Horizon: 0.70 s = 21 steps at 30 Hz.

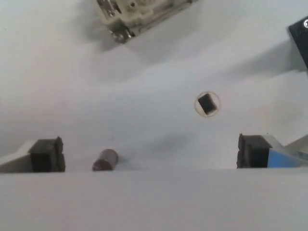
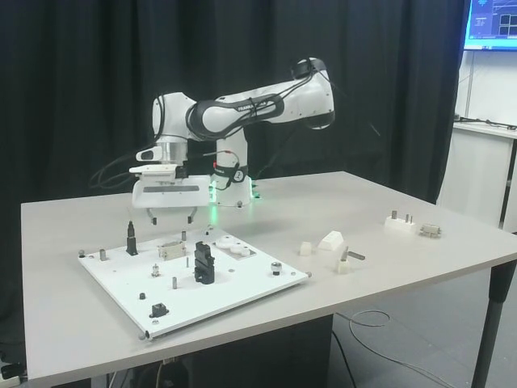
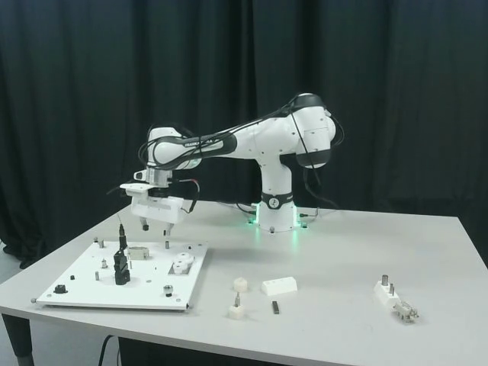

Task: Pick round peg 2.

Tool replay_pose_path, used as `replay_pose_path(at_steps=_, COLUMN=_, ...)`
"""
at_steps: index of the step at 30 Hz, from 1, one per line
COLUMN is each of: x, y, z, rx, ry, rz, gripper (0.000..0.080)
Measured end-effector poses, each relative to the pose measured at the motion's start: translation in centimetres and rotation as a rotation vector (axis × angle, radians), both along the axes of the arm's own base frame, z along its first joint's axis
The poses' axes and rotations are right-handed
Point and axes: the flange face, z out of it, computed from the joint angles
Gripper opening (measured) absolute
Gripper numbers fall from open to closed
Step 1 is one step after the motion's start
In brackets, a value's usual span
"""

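Observation:
My gripper point(image 1: 149, 153) point(image 2: 171, 217) point(image 3: 156, 225) hangs open a little above the far part of the white board point(image 2: 242, 279) point(image 3: 84, 293). In the wrist view a small round peg point(image 1: 105, 160) stands on the board between my fingertips point(image 1: 45, 154), much nearer one of them and touching neither. Nothing is held. A square black hole in a round socket point(image 1: 207, 103) also lies in the gap, ahead of the fingers. In the room views a short peg point(image 2: 184, 235) point(image 3: 167, 245) stands just below the gripper.
A metal connector block point(image 1: 134, 14) point(image 2: 170, 249) point(image 3: 138, 252) sits near the gripper. A tall black block point(image 2: 202, 263) point(image 3: 120, 267), white gear parts point(image 2: 234, 244) and several small pegs stand on the board. White blocks point(image 2: 323, 241) point(image 3: 278, 286) lie on the grey table beside it.

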Motion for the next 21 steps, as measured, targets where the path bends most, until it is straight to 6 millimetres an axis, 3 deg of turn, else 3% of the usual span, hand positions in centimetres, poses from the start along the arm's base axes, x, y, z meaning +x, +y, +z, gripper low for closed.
replay_pose_path(at_steps=21, x=0.6, y=1.7, z=3.6, rx=0.019, ry=0.023, rz=0.015, gripper=0.08)
